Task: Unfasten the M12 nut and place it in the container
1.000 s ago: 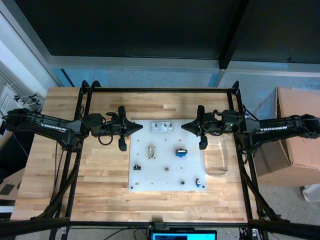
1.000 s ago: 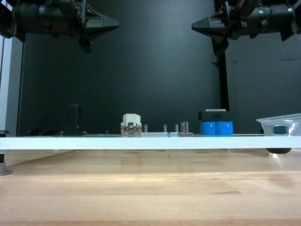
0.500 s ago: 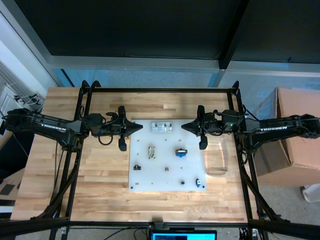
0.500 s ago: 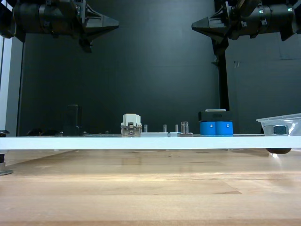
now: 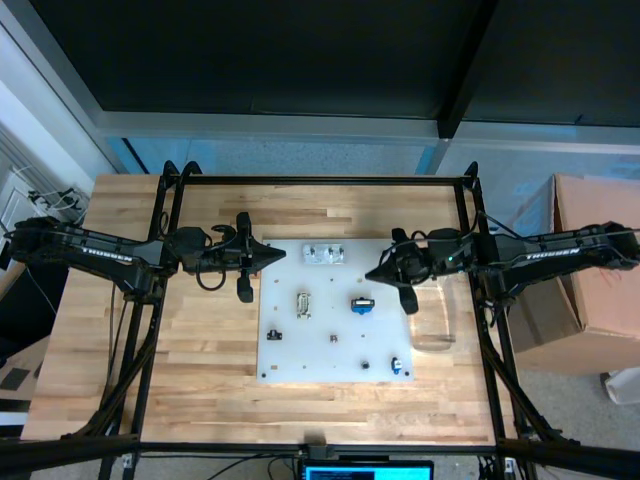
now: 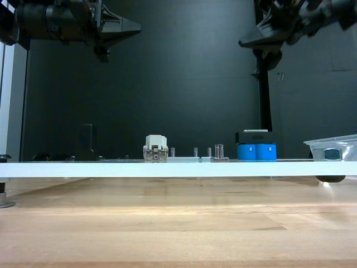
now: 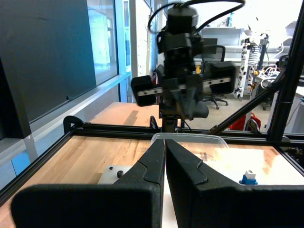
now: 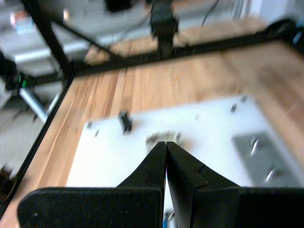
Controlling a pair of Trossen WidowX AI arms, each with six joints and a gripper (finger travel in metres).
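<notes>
The small silver nut (image 6: 332, 153) sits on its stud (image 5: 366, 365) near the white board's (image 5: 300, 350) near right edge. In the low view it only seems to lie inside the clear container (image 6: 337, 144). The high view shows nothing in the container (image 5: 436, 318), which stands on the table just right of the board. My left gripper (image 5: 283, 257) hovers shut over the board's far left edge, high above it (image 6: 139, 25). My right gripper (image 5: 368, 273) hangs shut over the board's far right part, tipped slightly downward (image 6: 241, 42). Neither gripper holds anything.
On the board stand a blue block (image 5: 361, 305), a beige connector (image 5: 303, 304), a silver post (image 5: 332, 338), a metal plate (image 5: 324, 254) at the far edge and a blue-white piece (image 5: 397, 367) at the near right corner. A black frame (image 5: 320, 181) rings the table.
The right arm has swung toward the near side, and its gripper has tipped downward over the board. The left arm and the nut have not moved.
</notes>
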